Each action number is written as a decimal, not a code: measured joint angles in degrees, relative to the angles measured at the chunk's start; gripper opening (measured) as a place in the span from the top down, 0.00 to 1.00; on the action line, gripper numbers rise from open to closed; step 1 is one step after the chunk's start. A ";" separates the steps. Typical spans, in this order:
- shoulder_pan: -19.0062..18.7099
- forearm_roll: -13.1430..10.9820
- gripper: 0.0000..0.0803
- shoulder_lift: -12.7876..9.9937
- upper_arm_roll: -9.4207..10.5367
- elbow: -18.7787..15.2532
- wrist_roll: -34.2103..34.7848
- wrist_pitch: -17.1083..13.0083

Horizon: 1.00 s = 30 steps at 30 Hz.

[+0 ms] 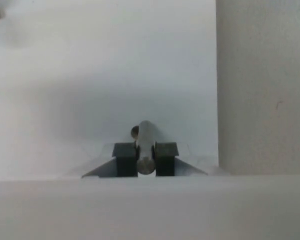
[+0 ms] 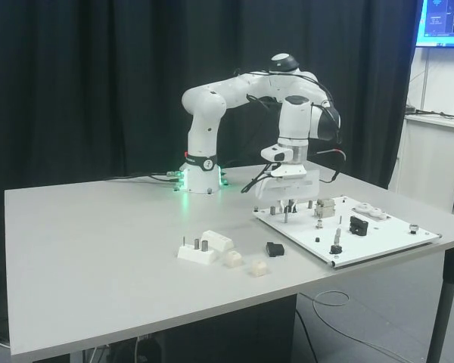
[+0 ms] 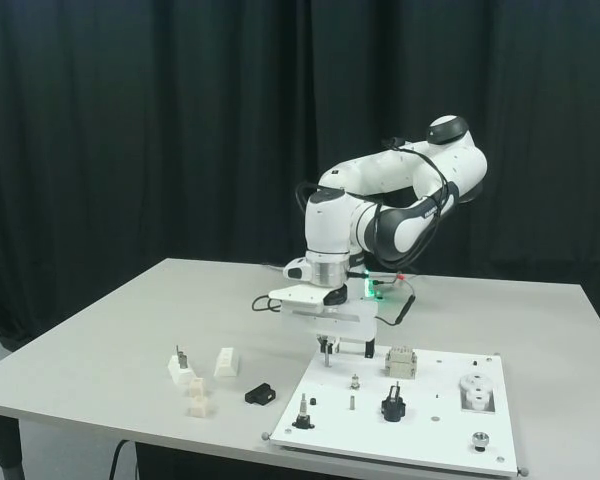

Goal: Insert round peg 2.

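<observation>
My gripper (image 1: pixel 146 160) is shut on a grey round peg (image 1: pixel 146 136), held upright between the two black fingertips (image 1: pixel 124 156). In the wrist view the peg's lower end is right beside a small dark hole (image 1: pixel 134 132) in the white board (image 1: pixel 90 75). The room views show the gripper (image 2: pixel 286 201) (image 3: pixel 326 345) low over the board's near-arm corner (image 2: pixel 268 215) (image 3: pixel 325 385). The peg (image 2: pixel 286 214) (image 3: pixel 326 355) points straight down at the board. Whether its tip touches the board cannot be told.
The board (image 3: pixel 430 440) carries a grey connector block (image 3: pixel 401 361), black parts (image 3: pixel 392 407), upright pins (image 3: pixel 354 381) and a white round part (image 3: pixel 475 390). On the grey table (image 2: pixel 98 227) lie a white peg holder (image 2: pixel 204 248), small white blocks (image 2: pixel 257 266) and a black piece (image 2: pixel 275 248).
</observation>
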<state>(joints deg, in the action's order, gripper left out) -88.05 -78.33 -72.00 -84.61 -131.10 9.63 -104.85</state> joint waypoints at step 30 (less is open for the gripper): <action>0.48 -0.09 0.91 0.84 0.57 0.08 0.00 0.04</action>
<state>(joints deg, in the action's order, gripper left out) -87.57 -78.43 -71.16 -84.04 -131.01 9.63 -104.81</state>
